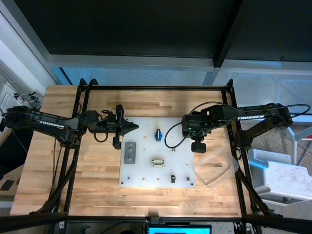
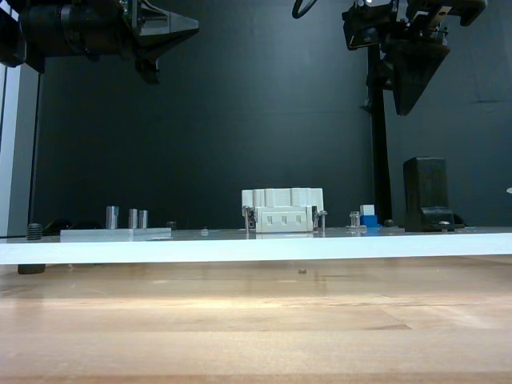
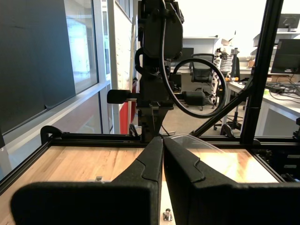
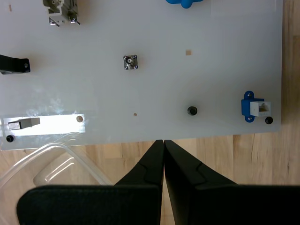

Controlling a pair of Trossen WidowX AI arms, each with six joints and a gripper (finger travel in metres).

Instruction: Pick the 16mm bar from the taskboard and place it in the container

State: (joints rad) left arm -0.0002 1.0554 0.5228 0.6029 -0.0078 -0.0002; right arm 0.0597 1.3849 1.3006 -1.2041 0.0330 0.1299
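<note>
**Operator:** Which step does this figure show?

**Legend:** The approach, judged not yet begun in earnest. The 16mm bar stands seated on the taskboard, near its near right corner. It is close to the edge that faces the container. No part shows inside the container.

**Operator:** Where are my 2 grippers, and what are they carrying?

**Legend:** The right gripper hangs high over the board's right edge, just beside the container. Its fingers are pressed together and nothing is between them. The left gripper hovers high over the far left part of the board, also closed and empty. You may read it as parked.

**Operator:** What does the next move call for?

**Legend:** 3 things, by judgement.
1. Spread the right fingers, since closed tips cannot straddle the peg.
2. Carry the gripper along the right edge toward the near corner until the bar lies between the tips.
3. Descend straight, because the bar is small and stubby and offers little to grip.

Keep the fingers off the black piece, which stands close beside the bar. The haul to the container should be brief.
</note>
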